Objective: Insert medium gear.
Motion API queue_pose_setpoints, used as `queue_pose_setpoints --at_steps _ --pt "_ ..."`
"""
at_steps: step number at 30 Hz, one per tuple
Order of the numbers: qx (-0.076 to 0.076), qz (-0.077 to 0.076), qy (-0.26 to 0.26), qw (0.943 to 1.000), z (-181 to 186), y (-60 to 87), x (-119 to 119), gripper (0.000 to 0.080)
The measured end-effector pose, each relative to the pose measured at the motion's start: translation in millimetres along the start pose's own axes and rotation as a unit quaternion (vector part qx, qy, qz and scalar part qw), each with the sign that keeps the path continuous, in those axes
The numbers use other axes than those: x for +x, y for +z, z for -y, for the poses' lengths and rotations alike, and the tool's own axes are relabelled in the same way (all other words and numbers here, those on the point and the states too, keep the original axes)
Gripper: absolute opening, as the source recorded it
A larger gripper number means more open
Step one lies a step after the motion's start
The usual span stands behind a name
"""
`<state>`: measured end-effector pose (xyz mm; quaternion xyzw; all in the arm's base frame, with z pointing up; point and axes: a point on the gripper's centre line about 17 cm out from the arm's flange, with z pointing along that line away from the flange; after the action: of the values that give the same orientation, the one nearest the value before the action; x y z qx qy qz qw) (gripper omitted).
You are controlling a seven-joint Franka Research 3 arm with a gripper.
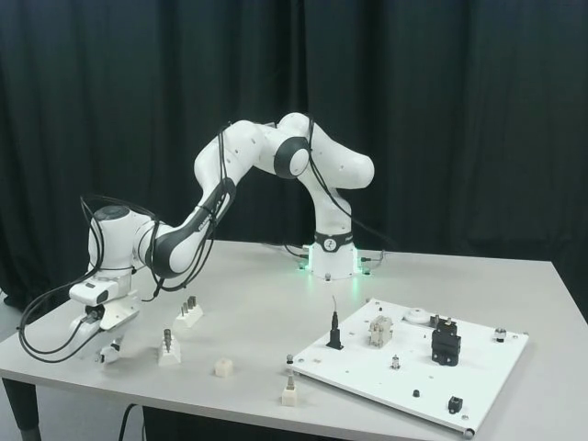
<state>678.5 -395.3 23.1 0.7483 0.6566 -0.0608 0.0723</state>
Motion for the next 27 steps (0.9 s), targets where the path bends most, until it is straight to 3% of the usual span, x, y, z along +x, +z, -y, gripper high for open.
queue_pose_setpoints --at_steps 27 --pt "0.0 -0.001 0.015 0.9999 -5.6 -10.9 0.5 0.0399"
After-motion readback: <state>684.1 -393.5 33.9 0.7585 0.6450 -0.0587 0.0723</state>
